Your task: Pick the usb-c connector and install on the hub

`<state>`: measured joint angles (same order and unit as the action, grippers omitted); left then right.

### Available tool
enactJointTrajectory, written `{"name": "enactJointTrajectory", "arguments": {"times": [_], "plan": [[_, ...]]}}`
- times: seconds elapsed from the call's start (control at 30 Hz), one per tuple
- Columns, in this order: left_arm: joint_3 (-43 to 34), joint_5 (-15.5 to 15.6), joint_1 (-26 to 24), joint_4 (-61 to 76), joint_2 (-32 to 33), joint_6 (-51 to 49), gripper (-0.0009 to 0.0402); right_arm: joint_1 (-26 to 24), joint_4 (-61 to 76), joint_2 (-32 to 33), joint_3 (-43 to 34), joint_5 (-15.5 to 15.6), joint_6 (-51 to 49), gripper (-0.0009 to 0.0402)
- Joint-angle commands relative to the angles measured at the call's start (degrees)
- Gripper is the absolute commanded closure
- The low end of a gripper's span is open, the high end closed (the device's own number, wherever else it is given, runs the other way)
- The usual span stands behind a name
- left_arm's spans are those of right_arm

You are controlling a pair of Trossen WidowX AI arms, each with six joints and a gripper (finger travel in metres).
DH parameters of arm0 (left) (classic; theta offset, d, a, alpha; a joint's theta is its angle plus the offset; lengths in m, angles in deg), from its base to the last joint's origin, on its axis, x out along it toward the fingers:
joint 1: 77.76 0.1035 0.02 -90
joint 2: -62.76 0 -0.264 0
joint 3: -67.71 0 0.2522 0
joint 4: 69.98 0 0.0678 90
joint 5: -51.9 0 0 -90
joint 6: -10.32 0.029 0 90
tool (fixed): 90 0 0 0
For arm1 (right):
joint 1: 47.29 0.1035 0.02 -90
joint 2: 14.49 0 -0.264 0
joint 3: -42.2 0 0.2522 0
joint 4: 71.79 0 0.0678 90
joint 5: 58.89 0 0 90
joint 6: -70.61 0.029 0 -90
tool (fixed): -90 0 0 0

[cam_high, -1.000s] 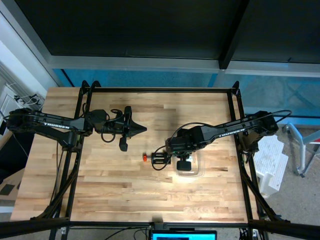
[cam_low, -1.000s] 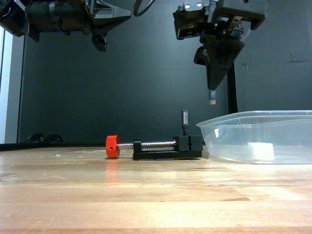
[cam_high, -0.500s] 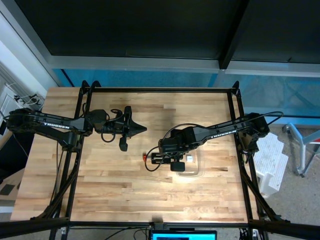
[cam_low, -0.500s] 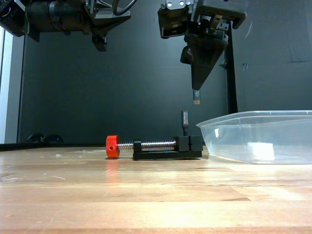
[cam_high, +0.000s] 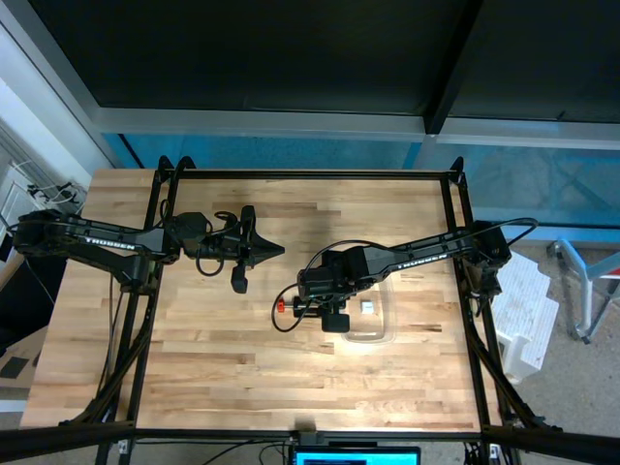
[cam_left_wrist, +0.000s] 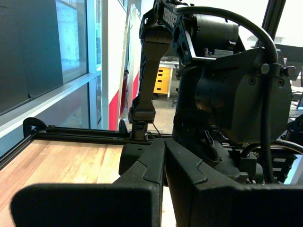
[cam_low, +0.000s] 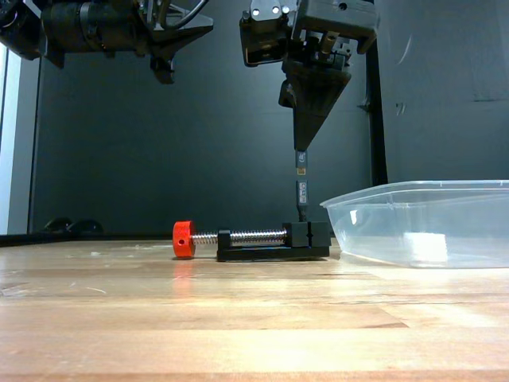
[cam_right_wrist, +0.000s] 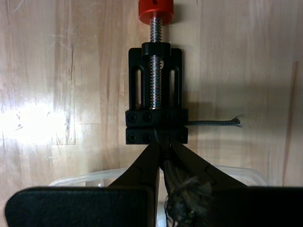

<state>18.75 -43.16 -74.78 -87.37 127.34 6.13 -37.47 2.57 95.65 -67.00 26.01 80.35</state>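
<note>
One slim gap: right end effector (cam_low: 301,155) grasps usb-c connector (cam_low: 301,169) above hub (cam_low: 302,195); left end effector (cam_high: 279,250) (clenched) aloft.

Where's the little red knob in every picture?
High view: knob mid-table beside right hand; left hand farther left.
Low view: knob at clamp's left end; right hand above holds the plug.
Left wrist view: absent; left hand shut.
Right wrist view: knob at the screw's end.
Shared landmark: black clamp.

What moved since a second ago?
The right hand, holding the usb-c connector, moved left and slightly down; the connector now hangs just above the hub in the clamp. The left hand, shut and raised at left, stayed put, like the clamp.
</note>
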Motion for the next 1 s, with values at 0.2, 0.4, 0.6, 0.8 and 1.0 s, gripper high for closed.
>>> {"name": "enactJointTrajectory", "arguments": {"times": [0.2, 0.4, 0.6, 0.8, 1.0], "plan": [[0.0, 0.0, 0.0, 0.0, 0.0, 0.0, 0.0393, 0.0, -0.3, 0.0, 0.4, 0.0, 0.0, 0.0393], [0.0, 0.0, 0.0, 0.0, 0.0, 0.0, 0.0393, 0.0, -1.0, 0.0, 0.8, 0.0, 0.0, 0.0393], [0.0, 0.0, 0.0, 0.0, 0.0, 0.0, 0.0393, 0.0, -1.2, 0.0, 0.9, 0.0, 0.0, 0.0393], [0.0, 0.0, 0.0, 0.0, 0.0, 0.0, 0.0393, 0.0, -1.4, 0.0, 1.6, 0.0, 0.0, 0.0393], [0.0, 0.0, 0.0, 0.0, 0.0, 0.0, 0.0393, 0.0, -1.6, 0.0, 1.7, -0.1, 0.0, 0.0393]]}}
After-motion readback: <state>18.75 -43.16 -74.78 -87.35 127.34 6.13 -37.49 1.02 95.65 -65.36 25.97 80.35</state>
